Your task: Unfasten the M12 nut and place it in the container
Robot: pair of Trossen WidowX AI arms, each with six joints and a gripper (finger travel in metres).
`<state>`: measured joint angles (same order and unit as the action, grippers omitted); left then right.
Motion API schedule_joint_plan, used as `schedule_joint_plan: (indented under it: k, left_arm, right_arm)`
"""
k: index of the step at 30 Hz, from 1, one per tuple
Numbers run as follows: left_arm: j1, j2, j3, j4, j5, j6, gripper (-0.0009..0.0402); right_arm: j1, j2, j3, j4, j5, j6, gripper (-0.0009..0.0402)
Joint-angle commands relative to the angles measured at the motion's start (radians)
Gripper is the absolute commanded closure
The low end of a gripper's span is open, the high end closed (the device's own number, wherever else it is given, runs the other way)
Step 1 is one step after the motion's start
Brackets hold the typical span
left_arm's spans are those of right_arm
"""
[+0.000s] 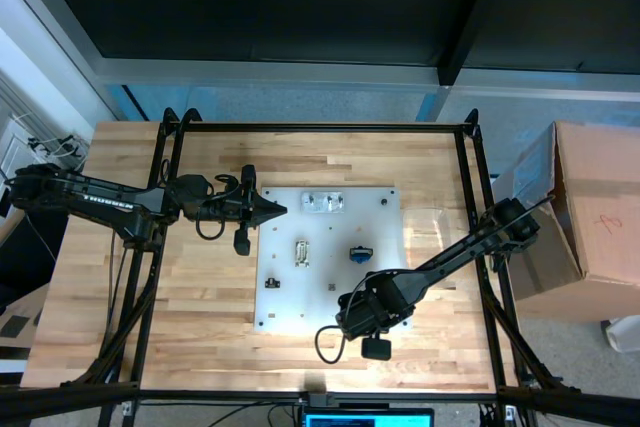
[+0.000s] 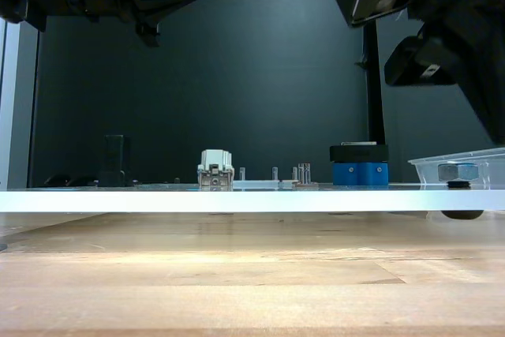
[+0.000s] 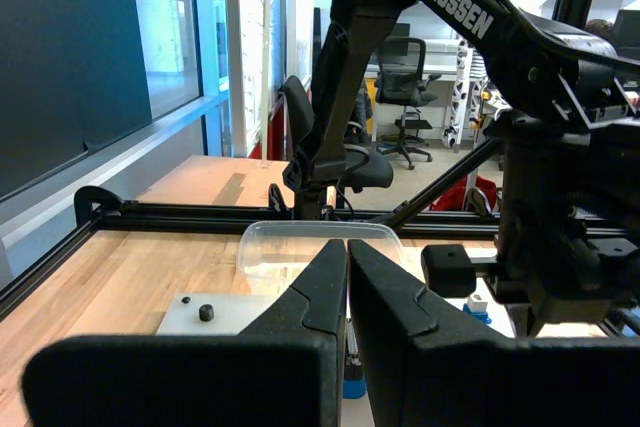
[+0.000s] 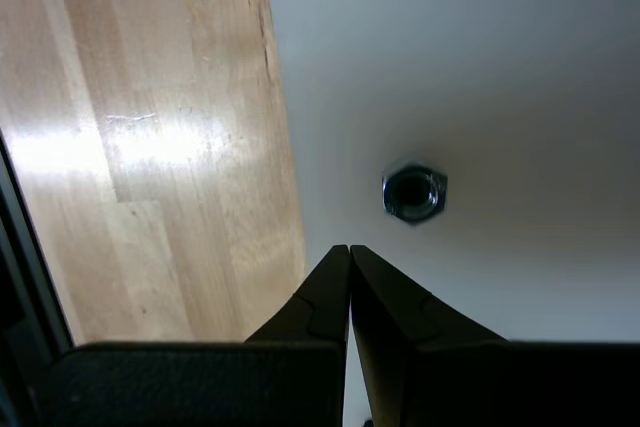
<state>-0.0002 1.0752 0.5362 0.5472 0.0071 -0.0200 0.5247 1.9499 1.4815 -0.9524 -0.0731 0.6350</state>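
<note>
The M12 nut [image 4: 414, 193] is seen on its stud [image 2: 456, 185] — the right gripper [image 4: 349, 247] is poised above, jaws together, empty, to be opened squarely over the flats; the left gripper [image 3: 347, 244], jaws together, is raised at the board's [image 1: 300, 292] left edge

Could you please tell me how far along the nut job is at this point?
Done: nothing finished; the silver nut sits on its stud, and the container shows no nut. In hand: the right gripper, shut and empty, hangs above the nut; the left gripper, shut, is raised by the left edge of the board. Left: freeing the nut and placing it in the container.
</note>
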Motion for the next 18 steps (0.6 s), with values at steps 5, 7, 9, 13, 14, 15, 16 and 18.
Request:
schedule_joint_plan:
  k: [5,7,9,13,14,15,16,18]
  left_arm:
    - [0.0,0.0,0.0,0.0,0.0,0.0,0.0393]
    - [0.0,0.0,0.0,0.0,0.0,0.0,0.0393]
    - [0.0,0.0,0.0,0.001,0.0,0.0,0.0393]
    - [0.0,0.0,0.0,0.0,0.0,0.0,0.0393]
    - [0.0,0.0,0.0,0.001,0.0,0.0,0.0393]
    - [0.0,0.0,0.0,0.0,0.0,0.0,0.0393]
    - [0.0,0.0,0.0,0.0,0.0,0.0,0.0393]
    - [0.0,0.0,0.0,0.0,0.0,0.0,0.0393]
  right_arm:
    - [0.002,0.021,-0.012,0.016,0.002,-0.014,0.0393]
    - [0.002,0.021,-0.017,0.023,0.003,-0.015,0.0393]
    - [0.001,0.021,-0.019,0.023,0.005,-0.025,0.0393]
    - [-0.003,0.019,-0.02,0.016,0.033,-0.072,0.0393]
    - [-0.005,0.015,-0.021,0.005,0.065,-0.075,0.0394]
    - [-0.006,0.011,-0.021,-0.016,0.14,-0.065,0.0394]
    - [-0.006,0.003,-0.021,-0.042,0.233,-0.039,0.0393]
    - [-0.005,-0.011,-0.02,-0.079,0.358,0.0,0.0393]
